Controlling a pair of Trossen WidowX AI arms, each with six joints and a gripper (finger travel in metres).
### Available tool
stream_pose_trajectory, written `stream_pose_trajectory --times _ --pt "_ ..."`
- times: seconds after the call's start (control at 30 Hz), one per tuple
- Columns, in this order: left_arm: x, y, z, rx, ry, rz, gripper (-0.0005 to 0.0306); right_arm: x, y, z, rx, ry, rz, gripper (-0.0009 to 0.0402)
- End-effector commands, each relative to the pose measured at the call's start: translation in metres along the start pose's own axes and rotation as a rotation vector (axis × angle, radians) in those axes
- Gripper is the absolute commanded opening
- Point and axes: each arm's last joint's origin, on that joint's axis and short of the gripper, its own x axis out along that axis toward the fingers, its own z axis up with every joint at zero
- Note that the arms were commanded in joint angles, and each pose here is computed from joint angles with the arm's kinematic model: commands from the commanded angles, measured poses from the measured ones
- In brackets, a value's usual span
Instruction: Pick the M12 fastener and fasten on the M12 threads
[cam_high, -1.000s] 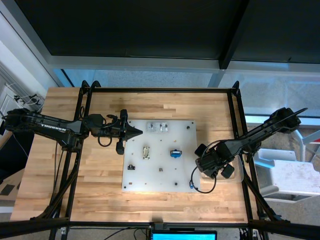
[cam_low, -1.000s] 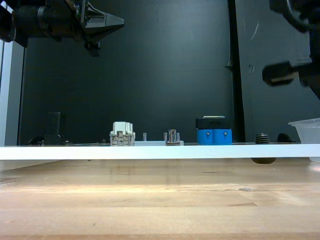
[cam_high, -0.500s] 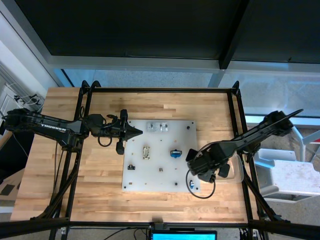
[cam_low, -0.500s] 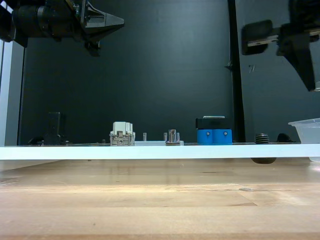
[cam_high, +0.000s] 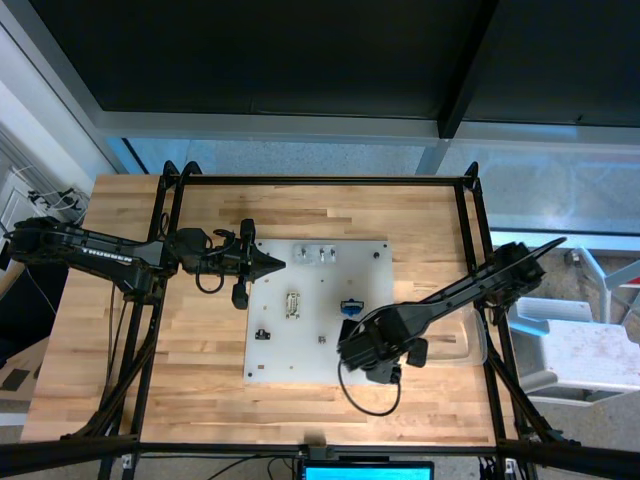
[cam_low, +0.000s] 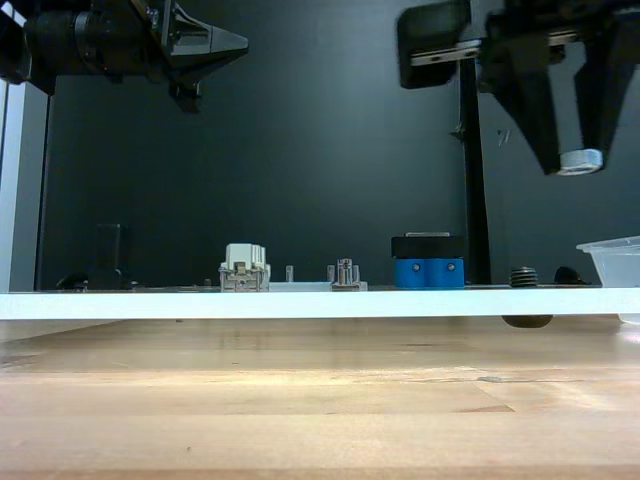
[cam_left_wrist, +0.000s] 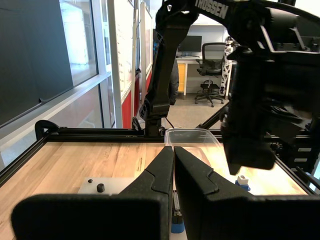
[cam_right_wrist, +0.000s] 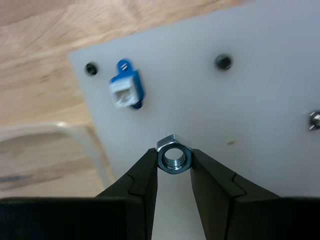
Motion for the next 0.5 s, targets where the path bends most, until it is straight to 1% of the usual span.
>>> stream_pose_trajectory --times 0.03,0.1,0.33,0.47,0.5 --pt "0.000 0.000 0.000 0.000 0.000 0.000 0.0000 0.004 -0.009 0.008 -0.013 -0.001 -0.001 0.0023" --pt "0.000 0.000 0.000 0.000 0.000 0.000 0.0000 0.008 -0.013 0.012 -0.032 0.001 0.001 0.0023" --pt "0.000 0.000 0.000 0.000 0.000 0.000 0.0000 0.022 -0.025 0.022 -0.034 0.008 0.009 0.0023" --pt "0.000 0.000 0.000 0.000 0.000 0.000 0.0000 0.027 -0.029 0.025 -0.034 0.002 0.003 0.0023" --pt "0.000 0.000 0.000 0.000 0.000 0.000 0.0000 0.031 -0.030 0.027 -0.034 0.002 0.002 0.0023"
